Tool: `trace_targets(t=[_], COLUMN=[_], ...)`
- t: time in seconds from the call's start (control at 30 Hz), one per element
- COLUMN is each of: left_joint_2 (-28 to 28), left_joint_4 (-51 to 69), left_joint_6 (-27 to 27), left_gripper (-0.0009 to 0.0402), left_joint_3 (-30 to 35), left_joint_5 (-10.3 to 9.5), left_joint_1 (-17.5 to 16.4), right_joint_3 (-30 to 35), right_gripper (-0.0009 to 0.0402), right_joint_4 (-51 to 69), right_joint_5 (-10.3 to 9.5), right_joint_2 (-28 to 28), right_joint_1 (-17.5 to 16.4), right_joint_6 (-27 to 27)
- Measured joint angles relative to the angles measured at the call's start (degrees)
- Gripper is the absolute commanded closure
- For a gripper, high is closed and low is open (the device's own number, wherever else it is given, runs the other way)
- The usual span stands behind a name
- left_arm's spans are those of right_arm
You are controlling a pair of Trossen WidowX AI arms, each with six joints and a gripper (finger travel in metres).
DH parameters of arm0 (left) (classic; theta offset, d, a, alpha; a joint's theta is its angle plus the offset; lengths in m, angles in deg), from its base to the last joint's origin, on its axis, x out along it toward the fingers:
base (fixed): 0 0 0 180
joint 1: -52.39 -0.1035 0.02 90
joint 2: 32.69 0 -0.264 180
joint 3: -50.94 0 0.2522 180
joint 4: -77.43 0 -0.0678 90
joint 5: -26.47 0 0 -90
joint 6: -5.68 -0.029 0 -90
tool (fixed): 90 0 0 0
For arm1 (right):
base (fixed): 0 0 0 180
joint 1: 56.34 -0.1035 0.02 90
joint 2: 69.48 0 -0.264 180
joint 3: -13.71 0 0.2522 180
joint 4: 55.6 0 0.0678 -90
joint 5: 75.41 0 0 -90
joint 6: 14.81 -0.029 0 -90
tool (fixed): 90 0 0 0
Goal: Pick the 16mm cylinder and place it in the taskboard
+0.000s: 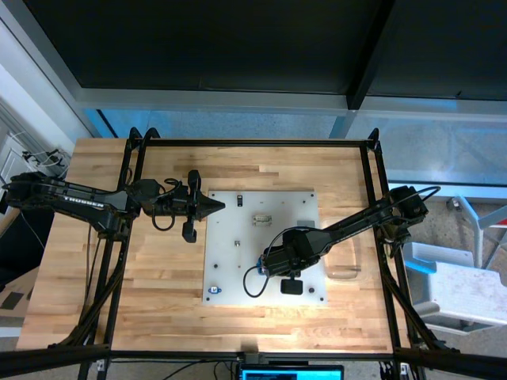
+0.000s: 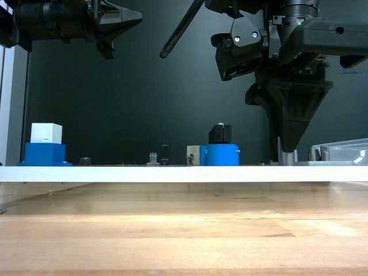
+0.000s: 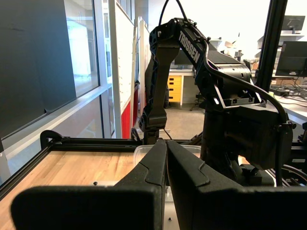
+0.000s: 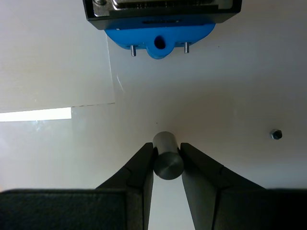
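Note:
The 16mm cylinder (image 4: pixel 167 160), a short pale grey metal peg, is pinched upright between the fingers of my right gripper (image 4: pixel 167 165), which is shut on it. That right gripper (image 1: pixel 272 264) points straight down over the front middle of the white taskboard (image 1: pixel 238 273). In the low view its tip (image 2: pixel 286 152) hangs just above the board's surface (image 2: pixel 172 173); I cannot tell whether the peg touches it. My left gripper (image 1: pixel 214 206) is shut with nothing in it, held high (image 2: pixel 123 22) over the board's left edge.
A clear plastic tray (image 1: pixel 344 257) lies at the board's right side. On the board stand a blue knob (image 2: pixel 221 154), a silver connector (image 1: pixel 260 219) on a blue mount (image 4: pixel 158 28), and a white cube on a blue base (image 2: pixel 46 144). Black frame rails (image 1: pixel 253 143) ring the table.

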State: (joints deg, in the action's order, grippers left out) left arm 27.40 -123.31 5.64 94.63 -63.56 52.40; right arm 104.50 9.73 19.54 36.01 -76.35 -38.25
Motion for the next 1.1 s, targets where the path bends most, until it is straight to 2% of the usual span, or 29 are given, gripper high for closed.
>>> trace_targets(t=[0.47, 0.87, 1.1], left_joint_2=[-0.02, 0.0, 0.0], left_joint_4=[-0.02, 0.0, 0.0], left_joint_6=[0.0, 0.0, 0.0], left_gripper=[0.0393, 0.0393, 0.0393], left_joint_3=[0.02, 0.02, 0.02], left_joint_5=[0.02, 0.0, 0.02], left_joint_1=[0.0, 0.0, 0.0], right_joint_3=[-0.24, -0.24, -0.24], right_gripper=[0.0362, 0.0249, 0.0212], right_joint_4=[-0.28, -0.83, -0.5], right_joint_5=[-0.31, -0.66, -0.63], right_joint_2=[0.0, 0.0, 0.0], right_joint_1=[0.0, 0.0, 0.0], right_joint_6=[-0.02, -0.24, -0.24])
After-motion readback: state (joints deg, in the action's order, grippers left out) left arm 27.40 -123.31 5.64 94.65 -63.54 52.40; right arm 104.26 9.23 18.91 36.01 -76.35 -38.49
